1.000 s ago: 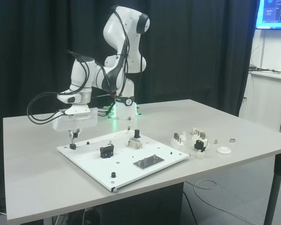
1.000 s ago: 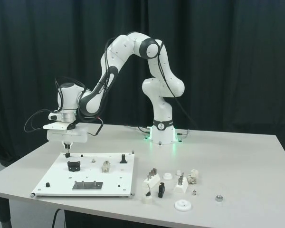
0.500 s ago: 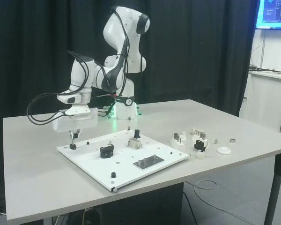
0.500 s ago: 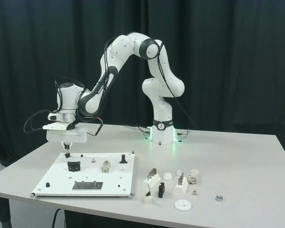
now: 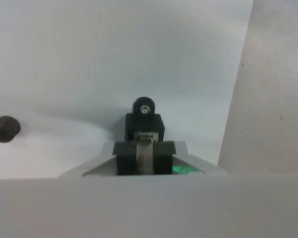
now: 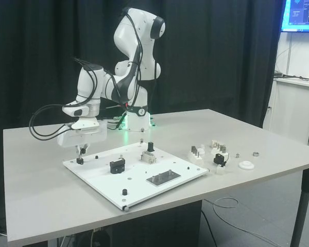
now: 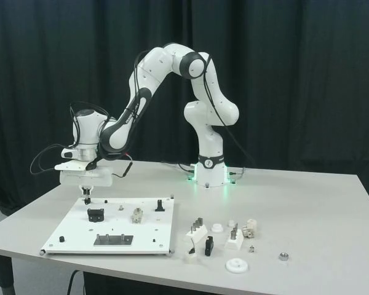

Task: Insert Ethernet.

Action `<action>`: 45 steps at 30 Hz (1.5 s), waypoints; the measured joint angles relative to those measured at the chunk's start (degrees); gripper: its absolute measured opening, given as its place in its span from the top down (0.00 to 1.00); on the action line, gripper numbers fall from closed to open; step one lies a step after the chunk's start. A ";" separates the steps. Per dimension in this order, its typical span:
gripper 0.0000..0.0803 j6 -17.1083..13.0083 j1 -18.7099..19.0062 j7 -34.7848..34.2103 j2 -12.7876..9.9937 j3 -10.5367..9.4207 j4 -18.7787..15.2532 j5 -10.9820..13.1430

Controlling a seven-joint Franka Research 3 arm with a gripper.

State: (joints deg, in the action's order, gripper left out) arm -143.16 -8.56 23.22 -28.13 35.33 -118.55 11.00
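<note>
— How are you standing right now?

— My arm rises from its base at the far side of the grey table, bends over at the elbow and reaches down to the far corner of the white board. My wrist points straight down, so my gripper hangs just above that corner.

— And your fingers?

— They are clamped on the Ethernet plug. It stands upright between them, directly over the small black socket fixed at that corner of the board. I think the plug's tip is at the socket's mouth, but I cannot tell whether it is touching.

— What does each camera give you?

— The two room views show my whole pose and the rest of the table: beside the board, on the side away from my gripper, lies a cluster of small white and black parts with a white gear nearest the table's front edge. On the board itself sit a black block and a grey plate, both well apart from the socket. The wrist view shows none of that. It shows the plug between my black fingertips, the screw on the socket's tab, and a black peg on the board near the socket.
</note>
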 joint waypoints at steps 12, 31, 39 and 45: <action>0.92 1.15 -0.41 0.00 -0.02 0.09 0.41 0.01; 0.92 1.15 -0.50 0.00 -0.14 0.05 0.49 0.96; 0.92 1.29 -0.59 0.00 -0.15 0.05 0.50 1.57; 0.92 1.44 -0.61 0.00 -0.15 0.05 0.50 1.95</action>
State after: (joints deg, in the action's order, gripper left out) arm -141.72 -9.17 23.22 -28.28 35.38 -118.05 12.95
